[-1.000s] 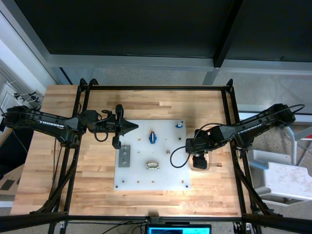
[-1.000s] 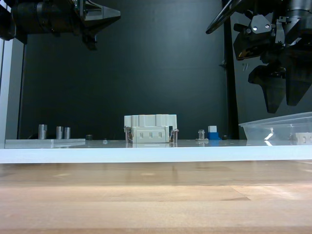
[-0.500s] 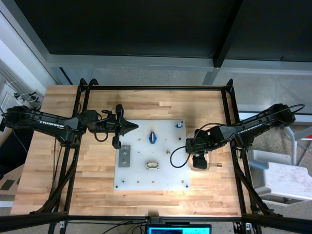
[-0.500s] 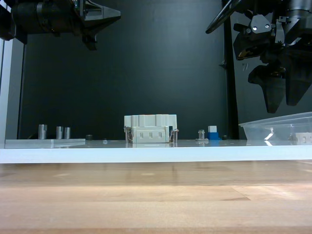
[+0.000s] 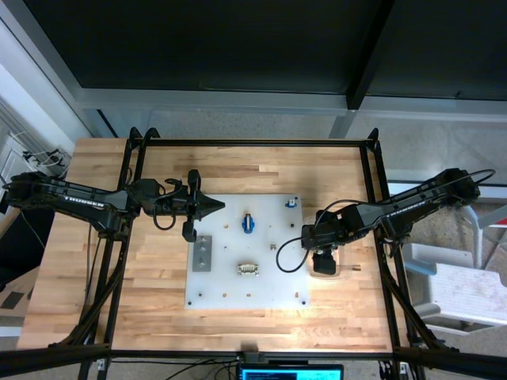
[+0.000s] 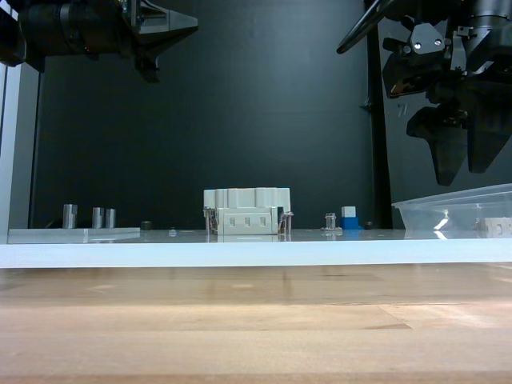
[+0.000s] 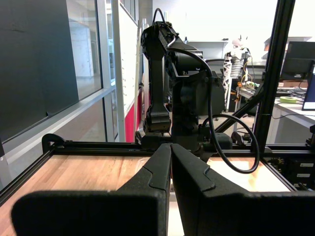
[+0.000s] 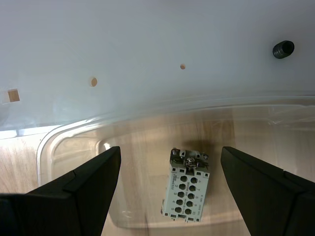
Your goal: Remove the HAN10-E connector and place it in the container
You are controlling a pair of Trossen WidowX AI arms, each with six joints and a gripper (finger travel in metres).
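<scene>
The HAN10-E connector (image 8: pixel 187 186), a light-grey block with rows of holes, lies flat on the floor of the clear container (image 8: pixel 53 138), directly beneath my right gripper (image 8: pixel 169 150). That gripper is open, holds nothing and hangs above the tub (image 6: pixel 448 210) at the board's right edge (image 5: pixel 325 265). In the low view the connector (image 6: pixel 496 227) shows through the tub wall under the right gripper (image 6: pixel 462 168). My left gripper (image 5: pixel 220 206) is shut and empty, held high over the board's back left (image 6: pixel 192 28).
The white board (image 5: pixel 273 237) carries a grey socket housing (image 5: pixel 249 271), a blue part (image 5: pixel 248 223), a grey metal plate with holes (image 5: pixel 203 253) and a small blue-white piece (image 5: pixel 291 203). Black frame rails border the wooden table.
</scene>
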